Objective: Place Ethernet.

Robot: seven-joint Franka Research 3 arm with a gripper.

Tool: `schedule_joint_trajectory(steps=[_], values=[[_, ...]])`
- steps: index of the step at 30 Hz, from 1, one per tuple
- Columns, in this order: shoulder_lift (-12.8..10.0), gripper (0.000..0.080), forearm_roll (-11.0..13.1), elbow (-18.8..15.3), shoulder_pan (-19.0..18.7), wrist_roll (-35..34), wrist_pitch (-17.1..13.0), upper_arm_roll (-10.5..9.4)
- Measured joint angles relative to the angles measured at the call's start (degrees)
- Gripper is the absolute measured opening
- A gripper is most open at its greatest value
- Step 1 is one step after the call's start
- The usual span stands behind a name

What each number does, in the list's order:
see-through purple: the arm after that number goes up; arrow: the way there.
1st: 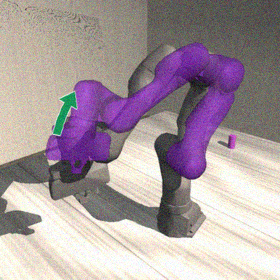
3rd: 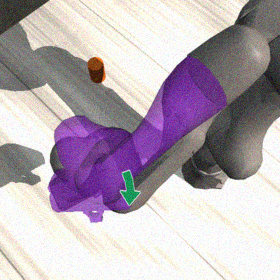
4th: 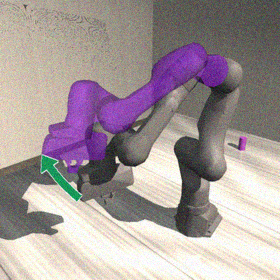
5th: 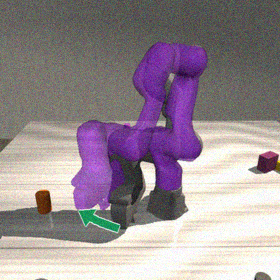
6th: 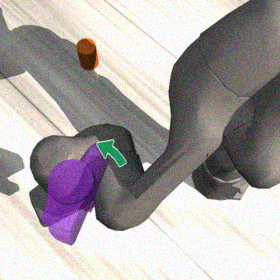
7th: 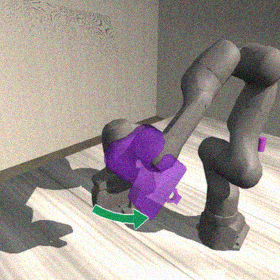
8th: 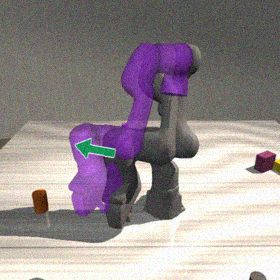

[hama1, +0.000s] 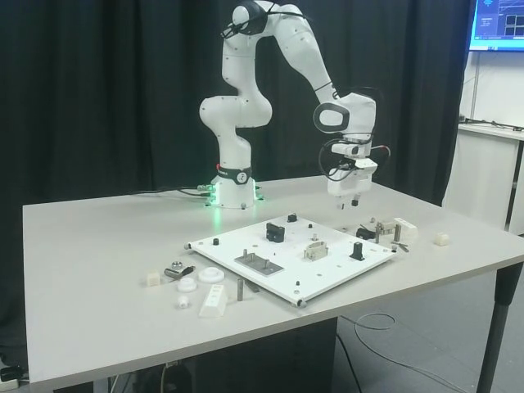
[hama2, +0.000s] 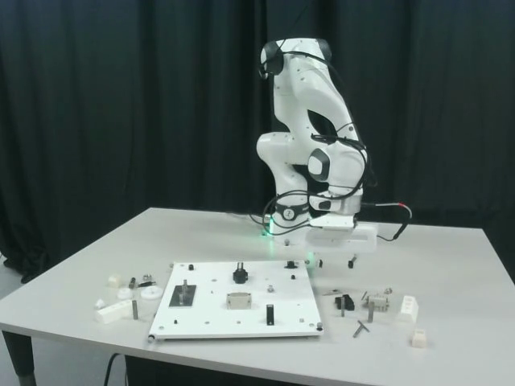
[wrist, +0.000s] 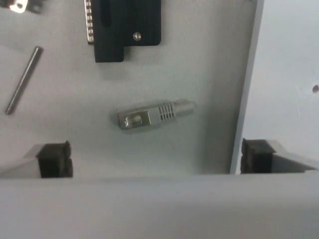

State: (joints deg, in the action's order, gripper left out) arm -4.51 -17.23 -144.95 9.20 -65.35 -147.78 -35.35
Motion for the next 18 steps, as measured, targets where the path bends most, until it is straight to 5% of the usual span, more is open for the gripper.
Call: schedule_joint_trajectory(steps=[4,5,6,18], values=[[-0.14,0.0622,0.00,0.00,0.01,0.00,-0.32,0.00],[-0.16,0.0755,0.00,0.00,0.01,0.00,-0.37,0.00],[-0.19,0.0789,0.00,0.01,0.01,0.00,-0.44,0.00],[-0.24,0.0798,0.00,0.03,0.01,-1.06,-0.90,0.00]])
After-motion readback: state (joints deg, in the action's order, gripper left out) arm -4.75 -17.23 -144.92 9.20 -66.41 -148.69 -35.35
